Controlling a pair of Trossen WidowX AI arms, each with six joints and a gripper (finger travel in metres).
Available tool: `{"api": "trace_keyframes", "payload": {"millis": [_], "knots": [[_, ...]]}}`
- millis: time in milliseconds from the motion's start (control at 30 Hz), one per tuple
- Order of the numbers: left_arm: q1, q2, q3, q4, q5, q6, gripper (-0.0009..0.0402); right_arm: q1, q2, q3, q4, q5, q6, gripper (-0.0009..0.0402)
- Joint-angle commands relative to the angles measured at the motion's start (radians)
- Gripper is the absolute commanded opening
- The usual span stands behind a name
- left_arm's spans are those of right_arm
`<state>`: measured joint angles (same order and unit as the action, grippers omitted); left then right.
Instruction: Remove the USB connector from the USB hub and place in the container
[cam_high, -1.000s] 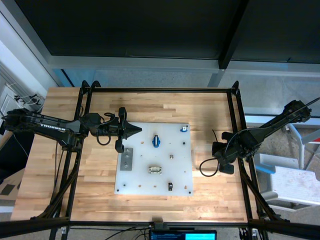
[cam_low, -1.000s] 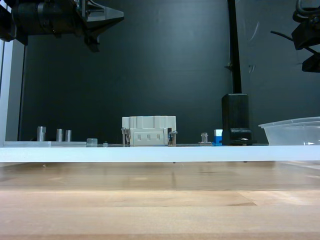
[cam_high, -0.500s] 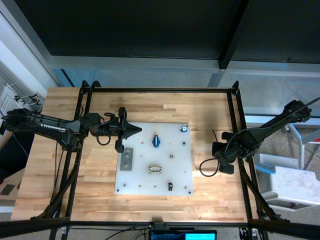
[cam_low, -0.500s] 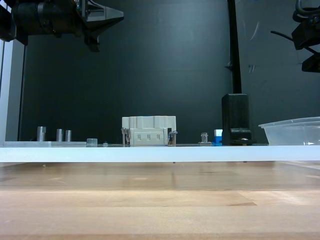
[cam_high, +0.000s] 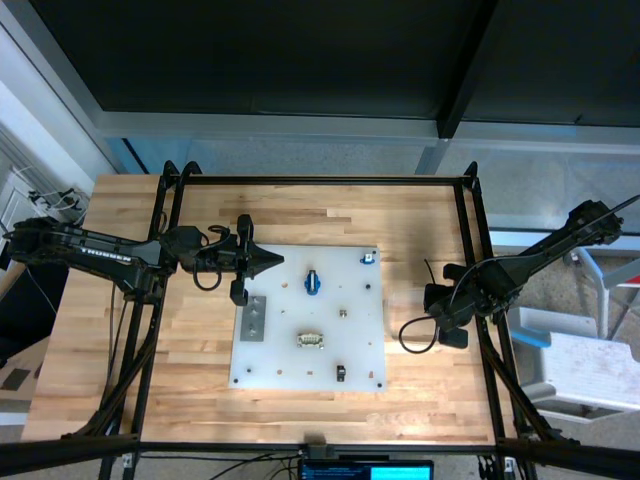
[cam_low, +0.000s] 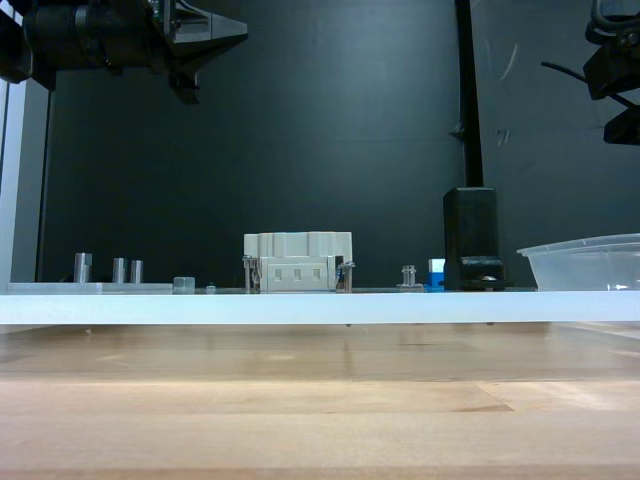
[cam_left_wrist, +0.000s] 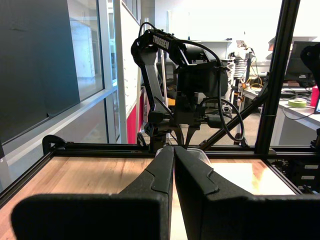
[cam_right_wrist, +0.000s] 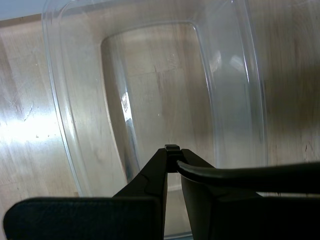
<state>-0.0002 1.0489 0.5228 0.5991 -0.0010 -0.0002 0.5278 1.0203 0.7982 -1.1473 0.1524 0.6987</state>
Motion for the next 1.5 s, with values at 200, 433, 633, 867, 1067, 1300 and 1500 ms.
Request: {"api": "trace_keyframes", "payload": {"millis": [200, 433, 633, 867, 1067, 1300, 1500], "knots": [[0.0, 0.0, 0.0, 0.0, 0.0, 0.0, 0.0001, 0.0, 0.0, 0.001, 0.001, 0.0, 0.001, 0.0], [0.0, 0.0, 0.0, 0.0, 0.0, 0.0, 0.0001, 0.0, 0.0, 0.001, 0.002, 0.0, 0.001, 0.0], [0.0, 0.0, 0.0, 0.0, 0.0, 0.0, 0.0001, 0.001, 0.0, 0.001, 0.01, -0.017, 0.0, 0.0017], [0.0, 0.0, 0.0, 0.0, 0.0, 0.0, 0.0001, 0.003, 0.0, 0.001, 0.012, -0.016, 0.001, 0.0116], [0.0, 0.0, 0.0, 0.0, 0.0, 0.0, 0.0001, 0.003, 0.001, 0.001, 0.012, -0.014, 0.002, 0.0194], [0.0, 0.0, 0.0, 0.0, 0.0, 0.0, 0.0001, 0.002, 0.002, 0.001, 0.013, -0.014, 0.002, 0.0228], [0.0, 0.0, 0.0, 0.0, 0.0, 0.0, 0.0001, 0.002, 0.002, 0.001, 0.016, -0.014, 0.002, 0.022]]}}
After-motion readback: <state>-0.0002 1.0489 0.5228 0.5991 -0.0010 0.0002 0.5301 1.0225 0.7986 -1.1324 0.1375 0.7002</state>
